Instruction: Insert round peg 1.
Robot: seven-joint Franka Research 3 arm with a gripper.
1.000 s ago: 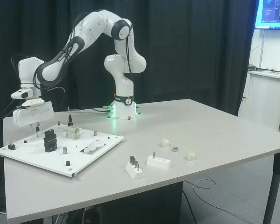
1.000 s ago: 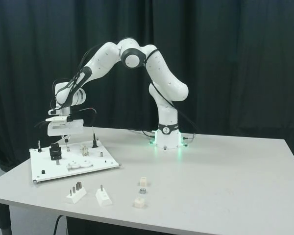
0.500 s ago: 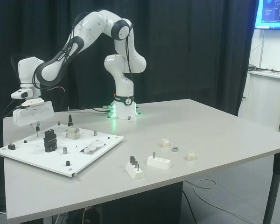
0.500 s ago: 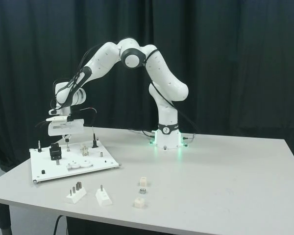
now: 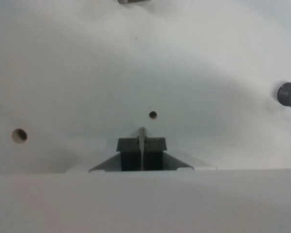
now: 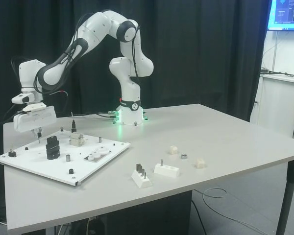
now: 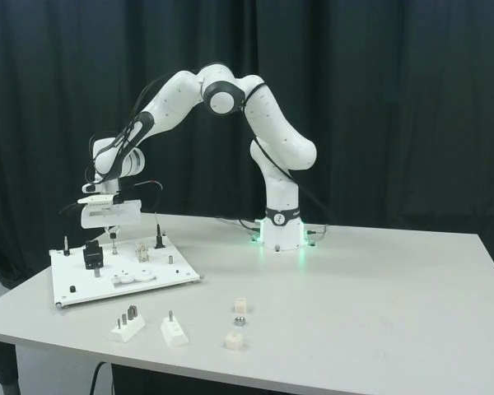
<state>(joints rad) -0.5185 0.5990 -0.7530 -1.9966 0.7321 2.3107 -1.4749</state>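
My gripper [image 5: 142, 154] pinches the peg [image 5: 142, 136] above the white board [image 6: 108, 147].

In the wrist view my two black fingers [image 5: 128, 153] are pressed together on the thin grey peg, whose tip pokes out just short of a small hole [image 5: 153, 115] in the board. A second hole [image 5: 19, 135] lies well apart from it. From the room, my gripper [image 7: 111, 230] hangs over the board's far edge, near a black block [image 6: 52, 147]. Two white holders [image 6: 154, 174] sit on the grey table [image 6: 225, 142], apart from the board.
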